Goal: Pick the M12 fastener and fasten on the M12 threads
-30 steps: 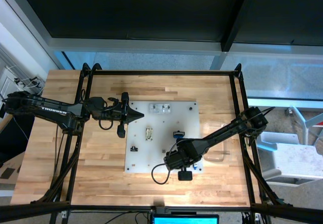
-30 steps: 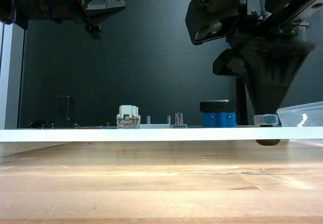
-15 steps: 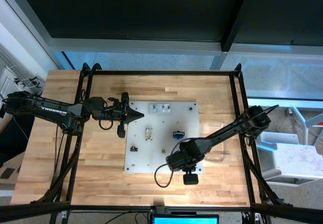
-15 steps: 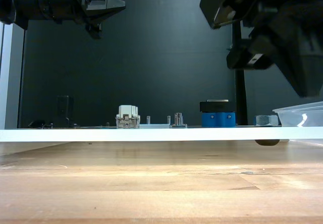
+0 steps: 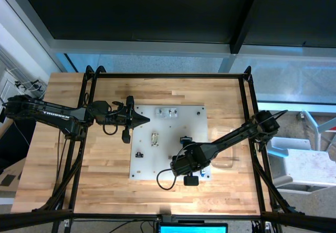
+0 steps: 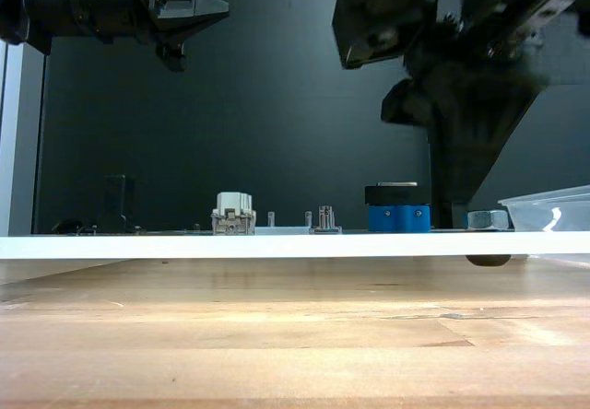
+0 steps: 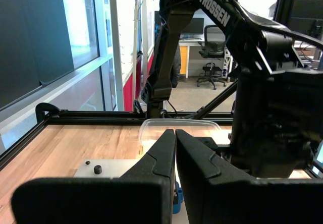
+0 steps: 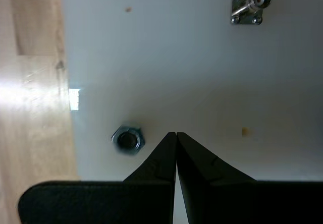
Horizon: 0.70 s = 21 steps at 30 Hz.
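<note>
Pressing its two fingers flat against each other with nothing between them, the right gripper (image 8: 176,134) points straight down at the white board (image 8: 202,72) near its near right edge. In the right wrist view the M12 nut (image 8: 128,130) lies just beside the fingertips, apart from them. It sits flat on the board, and the dark end of the M12 threads (image 8: 128,141) shows in its bore, so it is on its stud. No ribs show beneath it in the low view, where it rests at board level between the blue block (image 6: 398,217) and the clear tray (image 6: 548,208). There the gripper's dark, blurred bulk comes down just to the nut's left and merges with a black post behind it, so I cannot tell its height above the board. A strip of the wooden table (image 8: 30,108) runs along the board's edge close to the nut. A silver post connector on a small square plate (image 8: 251,4) stands well apart from it. In the high view the right arm lies across the board's near right corner and hides the stud.

The left gripper (image 7: 175,131) hangs in the air above the board's far left edge, its fingers also closed together and empty. A grey connector (image 6: 233,216) stands mid-board.
</note>
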### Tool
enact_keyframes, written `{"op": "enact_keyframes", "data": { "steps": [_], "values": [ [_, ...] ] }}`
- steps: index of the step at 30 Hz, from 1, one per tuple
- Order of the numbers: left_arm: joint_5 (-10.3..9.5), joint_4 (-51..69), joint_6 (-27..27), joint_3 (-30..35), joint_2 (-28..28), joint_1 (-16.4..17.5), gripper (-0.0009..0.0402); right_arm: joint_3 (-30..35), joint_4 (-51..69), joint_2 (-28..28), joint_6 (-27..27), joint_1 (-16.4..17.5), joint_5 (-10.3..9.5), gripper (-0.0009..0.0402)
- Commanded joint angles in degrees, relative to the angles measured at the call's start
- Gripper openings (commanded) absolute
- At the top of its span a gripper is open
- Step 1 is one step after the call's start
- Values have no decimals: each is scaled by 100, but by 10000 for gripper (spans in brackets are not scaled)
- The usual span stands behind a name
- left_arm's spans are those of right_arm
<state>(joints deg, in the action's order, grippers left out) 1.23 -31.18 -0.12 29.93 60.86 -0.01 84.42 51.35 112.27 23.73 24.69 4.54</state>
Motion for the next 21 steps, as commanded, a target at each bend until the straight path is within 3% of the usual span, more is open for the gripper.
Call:
{"op": "enact_keyframes", "data": {
  "steps": [1, 9, 13, 15, 21],
  "values": [
    [2, 0, 2, 2, 0, 2, 0, -2, -127, 68, -7, 9, -83, 0],
    [2, 0, 2, 2, 0, 0, 0, -57, -168, 66, -9, 11, -214, 0],
    [2, 0, 2, 2, 0, 2, 0, -59, 4, 52, -11, 11, -994, 0],
    [2, 0, 2, 2, 0, 0, 0, -59, 125, 20, -7, 13, -1211, 0],
    [2, -7, 2, 2, -4, 0, 0, -52, 463, -140, -7, 22, -1178, 0]
  ]
}}
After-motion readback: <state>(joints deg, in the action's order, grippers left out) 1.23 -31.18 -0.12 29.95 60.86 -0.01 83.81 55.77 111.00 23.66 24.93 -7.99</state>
